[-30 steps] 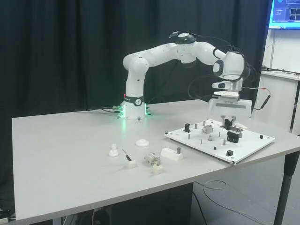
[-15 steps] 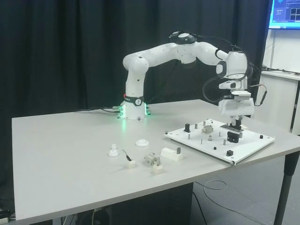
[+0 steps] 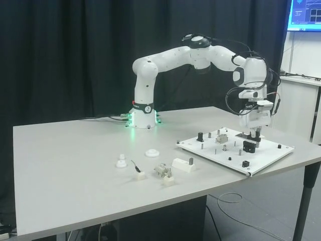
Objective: Insert D-SUB.
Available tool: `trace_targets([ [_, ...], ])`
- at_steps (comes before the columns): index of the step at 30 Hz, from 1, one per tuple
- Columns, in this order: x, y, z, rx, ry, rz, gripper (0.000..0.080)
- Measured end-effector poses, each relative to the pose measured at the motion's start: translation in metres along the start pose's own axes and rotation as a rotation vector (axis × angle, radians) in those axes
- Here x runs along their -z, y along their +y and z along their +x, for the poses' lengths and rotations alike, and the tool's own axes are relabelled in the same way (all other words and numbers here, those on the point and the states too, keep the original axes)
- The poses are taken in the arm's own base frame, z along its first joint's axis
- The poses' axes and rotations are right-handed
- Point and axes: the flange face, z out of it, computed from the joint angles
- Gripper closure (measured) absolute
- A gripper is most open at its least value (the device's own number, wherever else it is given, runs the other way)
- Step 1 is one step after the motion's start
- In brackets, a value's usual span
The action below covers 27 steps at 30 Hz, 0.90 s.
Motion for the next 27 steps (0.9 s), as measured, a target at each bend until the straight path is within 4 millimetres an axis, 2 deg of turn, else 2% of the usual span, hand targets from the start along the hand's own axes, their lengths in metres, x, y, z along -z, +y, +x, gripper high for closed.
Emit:
trace_targets([
  [15,0.002,-0.004,-0.002,0.051,-0.034,0.005,0.0649],
  [27,-0.006,-0.005,-0.013,0.051,-0.096,-0.003,0.0649],
])
